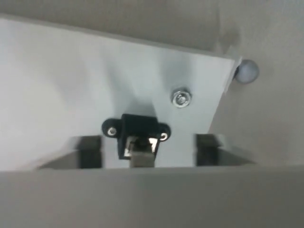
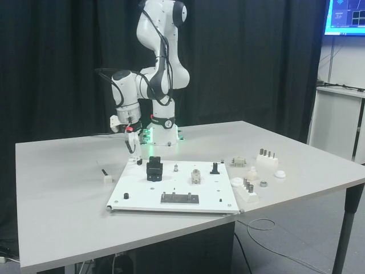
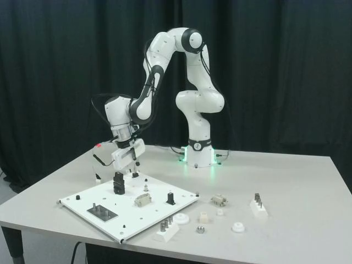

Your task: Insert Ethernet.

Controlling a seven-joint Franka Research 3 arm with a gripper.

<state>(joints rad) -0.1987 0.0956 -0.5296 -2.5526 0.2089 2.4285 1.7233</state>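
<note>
Ethernet plug (image 1: pixel 141 151) sits held between the gripper (image 1: pixel 142 154) fingers, its tip at the mouth of the black socket (image 1: pixel 136 127) on the far left corner of the white board (image 2: pixel 171 188). Insertion seems underway; next calls for a straight, aligned downward push.
</note>
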